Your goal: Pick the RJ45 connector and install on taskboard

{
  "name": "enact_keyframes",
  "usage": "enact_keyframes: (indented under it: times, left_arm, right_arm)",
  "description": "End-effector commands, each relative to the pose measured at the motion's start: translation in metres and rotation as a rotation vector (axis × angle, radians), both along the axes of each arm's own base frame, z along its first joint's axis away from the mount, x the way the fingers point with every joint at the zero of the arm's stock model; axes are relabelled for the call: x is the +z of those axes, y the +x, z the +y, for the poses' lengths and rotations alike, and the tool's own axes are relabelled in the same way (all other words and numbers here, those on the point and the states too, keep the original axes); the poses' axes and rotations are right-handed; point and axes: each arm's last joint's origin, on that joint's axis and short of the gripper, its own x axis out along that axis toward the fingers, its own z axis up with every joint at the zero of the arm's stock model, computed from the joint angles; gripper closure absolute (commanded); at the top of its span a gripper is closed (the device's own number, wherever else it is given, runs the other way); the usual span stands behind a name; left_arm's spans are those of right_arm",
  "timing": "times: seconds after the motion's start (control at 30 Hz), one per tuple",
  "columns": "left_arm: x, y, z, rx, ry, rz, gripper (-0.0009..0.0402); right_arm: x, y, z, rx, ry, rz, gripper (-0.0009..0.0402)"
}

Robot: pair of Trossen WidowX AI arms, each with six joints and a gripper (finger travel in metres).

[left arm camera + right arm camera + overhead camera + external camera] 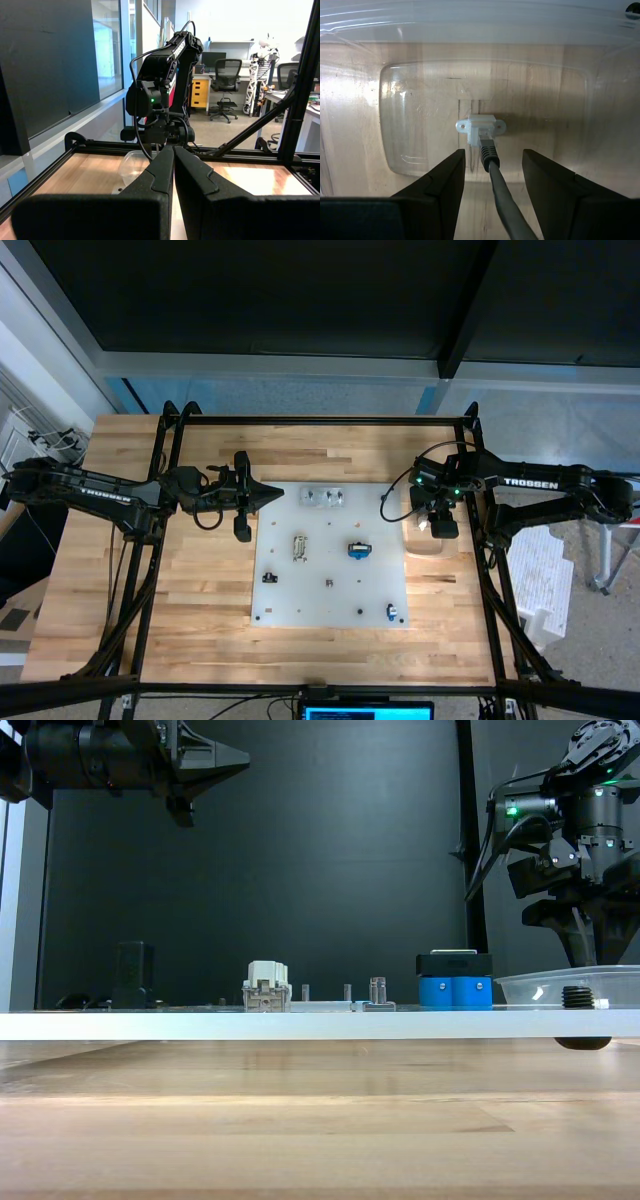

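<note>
The RJ45 connector (481,127) is seen lying on the floor of the clear plastic tray (405,125), near the middle, with a grey cable (496,182) plugged into it. The tray is set on the wooden table (200,620), just beside the right edge of the taskboard (300,600). The right gripper (493,156) is held above the tray, pointing down. Its jaws are spread wide on either side of the cable, and nothing is gripped. The connector is touched by neither finger. The left gripper (270,496) is held high over the far left corner of the taskboard, aimed toward the right arm. Its jaws are pressed together, and nothing is held.
</note>
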Motion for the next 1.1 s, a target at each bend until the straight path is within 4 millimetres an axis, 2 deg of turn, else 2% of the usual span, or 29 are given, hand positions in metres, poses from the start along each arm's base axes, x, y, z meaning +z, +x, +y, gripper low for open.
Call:
enact_keyframes:
  times: [0.03, 0.57, 0.87, 1.1]
  left_arm:
    - [0.000, 0.000, 0.000, 0.000, 0.000, 0.000, 0.0393]
    - [0.000, 0.000, 0.000, 0.000, 0.000, -0.001, 0.0393]
    - [0.000, 0.000, 0.000, 0.000, 0.000, -0.001, 0.0393]
    - [0.000, 0.000, 0.000, 0.000, 0.000, 0.000, 0.0393]
  right_arm:
    - [0.001, 0.000, 0.000, 0.002, -0.001, -0.002, 0.0270]
    - [0.001, 0.000, 0.001, 0.010, 0.007, -0.007, 0.0396]
    - [0.004, 0.000, 0.001, 0.019, 0.005, -0.008, 0.0394]
    - [0.021, 0.002, 0.001, 0.025, 0.003, -0.009, 0.0393]
